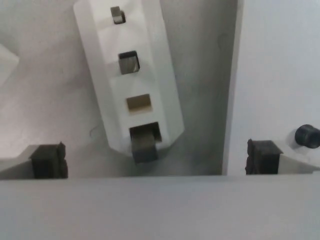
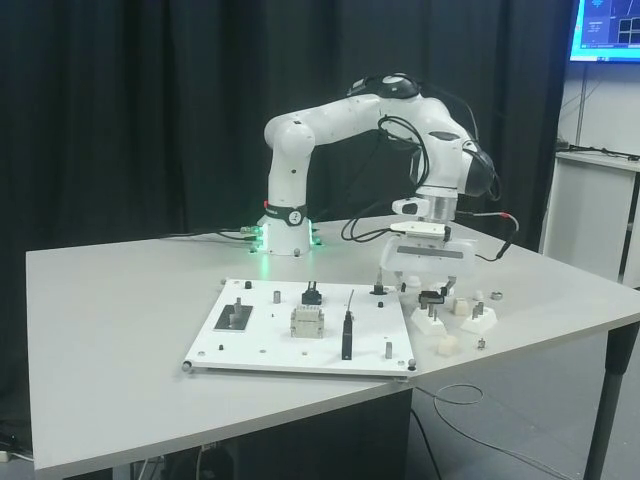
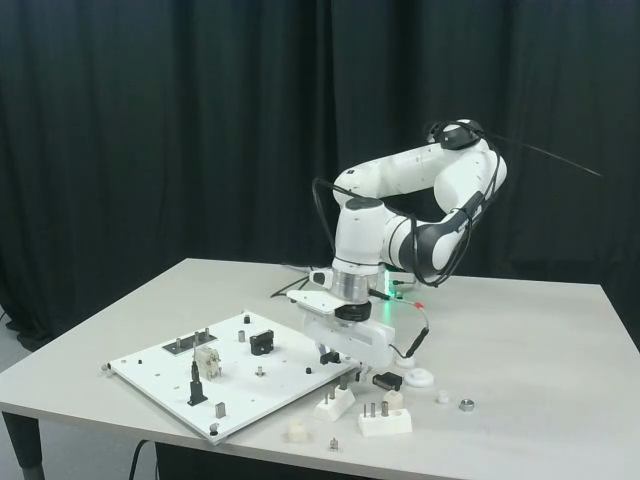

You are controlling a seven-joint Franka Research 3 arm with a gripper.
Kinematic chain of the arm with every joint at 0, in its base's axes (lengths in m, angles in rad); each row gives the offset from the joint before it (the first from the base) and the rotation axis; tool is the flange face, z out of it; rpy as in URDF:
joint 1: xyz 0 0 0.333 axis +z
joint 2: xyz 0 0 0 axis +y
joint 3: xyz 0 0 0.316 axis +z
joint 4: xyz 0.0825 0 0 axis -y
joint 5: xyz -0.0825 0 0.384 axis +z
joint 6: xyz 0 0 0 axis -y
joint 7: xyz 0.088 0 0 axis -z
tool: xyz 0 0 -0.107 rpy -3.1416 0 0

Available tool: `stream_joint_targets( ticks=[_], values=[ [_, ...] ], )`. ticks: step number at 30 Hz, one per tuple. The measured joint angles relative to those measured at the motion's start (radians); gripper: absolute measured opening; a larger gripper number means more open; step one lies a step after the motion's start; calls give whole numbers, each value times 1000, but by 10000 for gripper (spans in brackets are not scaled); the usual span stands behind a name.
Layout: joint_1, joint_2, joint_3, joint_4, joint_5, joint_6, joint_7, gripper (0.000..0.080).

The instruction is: Pick square peg 3.

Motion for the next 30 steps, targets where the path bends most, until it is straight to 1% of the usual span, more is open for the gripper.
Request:
stream_joint_targets(
  ticks=[9,13,18,30],
  values=[
    [-3,0,2,0,2,0,2,800],
    [-8,-1,4,0,9,-1,2,800],
    [-13,-1,9,0,21,-5,2,800],
    [-23,-10,24,0,27,-14,-16,800]
  ],
)
